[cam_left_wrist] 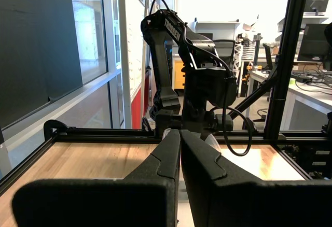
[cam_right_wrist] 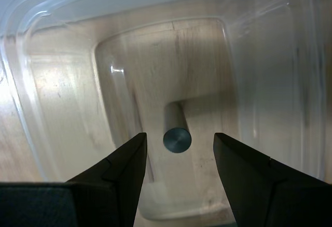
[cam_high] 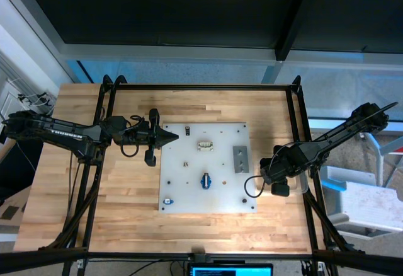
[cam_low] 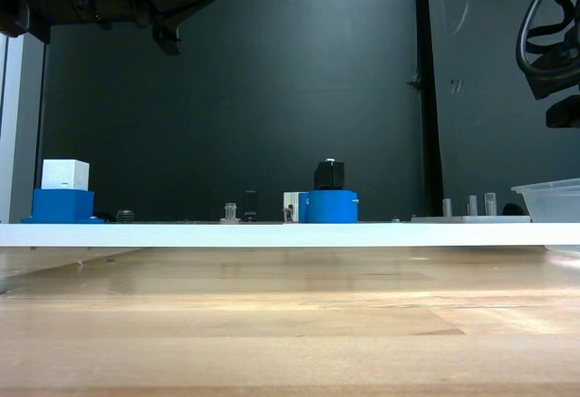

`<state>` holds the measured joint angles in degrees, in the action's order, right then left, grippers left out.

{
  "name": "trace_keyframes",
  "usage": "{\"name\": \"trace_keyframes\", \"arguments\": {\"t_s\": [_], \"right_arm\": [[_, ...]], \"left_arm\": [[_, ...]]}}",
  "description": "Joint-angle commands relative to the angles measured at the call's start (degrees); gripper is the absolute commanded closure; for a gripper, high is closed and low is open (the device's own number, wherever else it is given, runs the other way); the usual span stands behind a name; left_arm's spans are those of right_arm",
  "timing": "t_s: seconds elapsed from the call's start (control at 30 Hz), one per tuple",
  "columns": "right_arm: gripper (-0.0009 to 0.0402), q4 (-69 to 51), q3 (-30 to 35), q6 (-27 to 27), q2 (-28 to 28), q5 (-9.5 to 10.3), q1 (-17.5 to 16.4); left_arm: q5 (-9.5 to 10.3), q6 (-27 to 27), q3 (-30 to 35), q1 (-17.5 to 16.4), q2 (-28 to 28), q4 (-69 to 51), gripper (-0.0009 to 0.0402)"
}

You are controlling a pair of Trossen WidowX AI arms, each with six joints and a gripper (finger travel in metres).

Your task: Pick the 16mm cylinder and place it in the taskboard

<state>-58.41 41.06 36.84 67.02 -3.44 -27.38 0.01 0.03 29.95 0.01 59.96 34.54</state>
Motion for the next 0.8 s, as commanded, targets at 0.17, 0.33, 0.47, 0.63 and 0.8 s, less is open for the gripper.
{"name": "trace_keyframes", "arguments": {"t_s": [0.17,0.33,0.47,0.63,0.8], "right_arm": [[0.0215,3.45,-2.4,0.44,0.0,-0.07,-0.2],[0.0216,4.28,-3.19,0.44,0.26,-0.11,-0.28],[0.0224,5.07,-4.15,0.44,0.26,-0.09,-0.31],[0.0237,6.38,-5.07,0.48,0.26,-0.07,-0.39],[0.0248,7.32,-5.46,0.48,0.26,-0.07,-0.42]], "left_arm": [[0.0,0.02,0.0,-0.02,0.02,0.02,0.0393],[0.0,0.02,0.0,-0.02,0.02,0.02,0.0393],[0.0,0.02,0.0,-0.02,0.02,0.02,0.0393],[0.0,0.0,0.0,0.0,0.04,0.02,0.0393],[0.0,0.02,0.0,0.0,0.02,0.02,0.0393]]}}
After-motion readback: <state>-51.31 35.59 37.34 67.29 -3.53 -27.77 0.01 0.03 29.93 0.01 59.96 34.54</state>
